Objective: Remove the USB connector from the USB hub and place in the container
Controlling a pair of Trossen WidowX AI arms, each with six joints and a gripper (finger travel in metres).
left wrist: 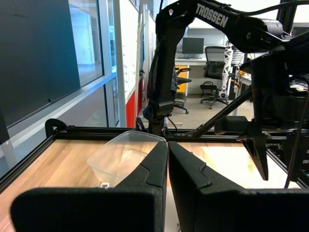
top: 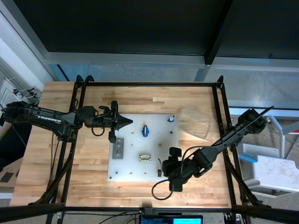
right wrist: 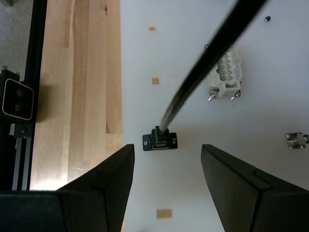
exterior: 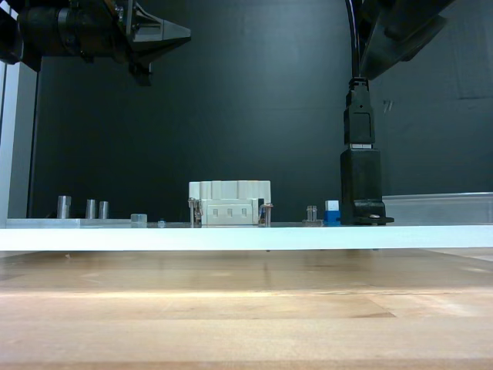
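The USB connector [exterior: 359,119] stands upright, plugged into the small black USB hub [exterior: 360,185] on the white board [top: 135,170]. In the right wrist view the hub [right wrist: 160,141] lies below and between the fingers, and the connector's thin black wire [right wrist: 212,63] rises toward the camera. My right gripper [top: 164,168] hovers open above the hub [top: 160,173], touching nothing. The clear container [top: 196,123] sits at the board's far right; it shows as container [left wrist: 123,154] beyond my left gripper [top: 125,121]. That gripper is shut on nothing, high over the board's far left edge.
On the board stand a blue upright part [top: 145,130], a beige toothed connector [top: 145,159] and a grey plate with holes [top: 119,148]. The wire loops [top: 161,190] over the wood near the board's front edge. A black frame rail [top: 224,140] runs along the right side.
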